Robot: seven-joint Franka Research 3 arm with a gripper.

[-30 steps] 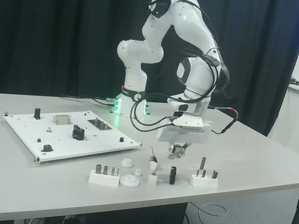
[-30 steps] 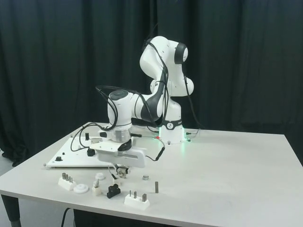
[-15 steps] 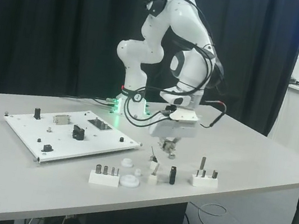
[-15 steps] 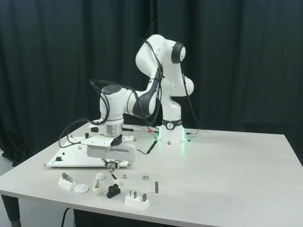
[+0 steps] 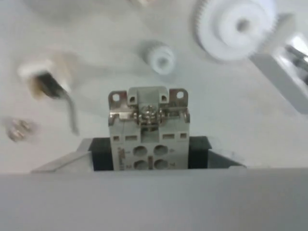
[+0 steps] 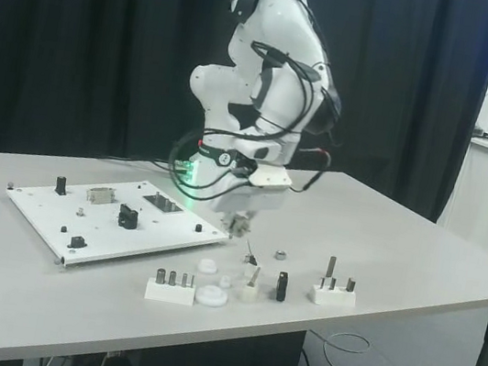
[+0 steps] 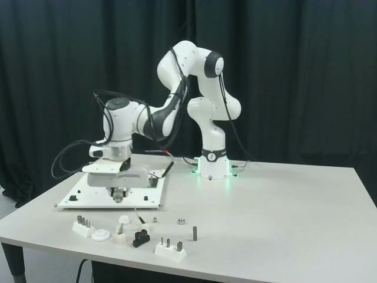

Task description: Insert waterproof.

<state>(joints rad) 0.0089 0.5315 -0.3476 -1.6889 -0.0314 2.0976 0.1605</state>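
On the left of the first room view lies the white board (image 6: 113, 218), with a grey socket block (image 6: 99, 195) and black fittings standing on it; this is presumably where the connector must go. Right of it, near the board's edge, the gripper (image 6: 237, 227) hangs above the grey table (image 6: 418, 257), clenched on the waterproof connector (image 5: 148, 131), which the wrist view shows squarely between the fingers with its four round holes facing the camera. Carrying it well calls for a level, steady grip, alignment above the matching socket, then a straight descent. Farther right, the white gear (image 6: 211, 296), black clip (image 6: 282, 286) and peg holder (image 6: 333, 295) sit well apart.
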